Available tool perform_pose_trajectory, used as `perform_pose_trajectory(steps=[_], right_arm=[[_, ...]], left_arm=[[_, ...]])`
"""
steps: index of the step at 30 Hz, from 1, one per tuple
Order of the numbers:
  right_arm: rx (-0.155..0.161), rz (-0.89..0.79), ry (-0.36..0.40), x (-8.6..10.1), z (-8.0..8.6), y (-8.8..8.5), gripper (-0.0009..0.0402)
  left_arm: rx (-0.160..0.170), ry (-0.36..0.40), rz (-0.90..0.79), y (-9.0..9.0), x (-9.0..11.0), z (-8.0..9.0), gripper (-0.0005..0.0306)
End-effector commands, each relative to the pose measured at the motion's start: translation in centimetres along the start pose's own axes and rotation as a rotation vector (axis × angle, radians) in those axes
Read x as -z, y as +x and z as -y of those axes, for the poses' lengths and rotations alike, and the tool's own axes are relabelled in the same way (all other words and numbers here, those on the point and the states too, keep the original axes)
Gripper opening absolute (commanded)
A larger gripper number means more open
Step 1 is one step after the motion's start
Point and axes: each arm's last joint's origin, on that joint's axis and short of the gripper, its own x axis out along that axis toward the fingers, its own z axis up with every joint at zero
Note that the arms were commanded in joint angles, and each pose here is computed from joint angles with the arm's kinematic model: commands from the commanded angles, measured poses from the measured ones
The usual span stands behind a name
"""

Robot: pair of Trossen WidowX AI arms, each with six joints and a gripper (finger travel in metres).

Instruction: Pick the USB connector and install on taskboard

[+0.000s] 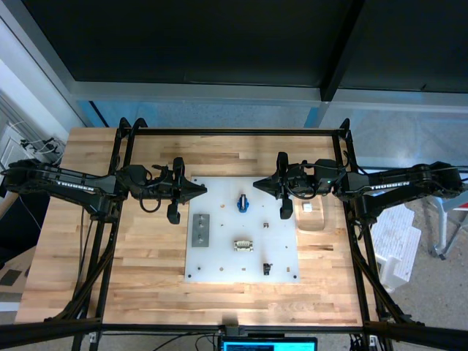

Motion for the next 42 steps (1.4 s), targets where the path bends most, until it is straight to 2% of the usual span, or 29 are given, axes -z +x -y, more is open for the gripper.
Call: perform_pose_trajectory(steps=[1, 42], right_arm=[[0.001, -0.002, 0.001, 0.02, 0.0, 0.0, 0.0], [0.002, -0.027, 0.001, 0.27, 0.02, -0.01, 0.0]], left_arm=[[0.0, 0.0, 0.0, 0.01, 0.0, 0.0, 0.0], [0.0, 0.0, 0.0, 0.01, 0.0, 0.0, 0.0]])
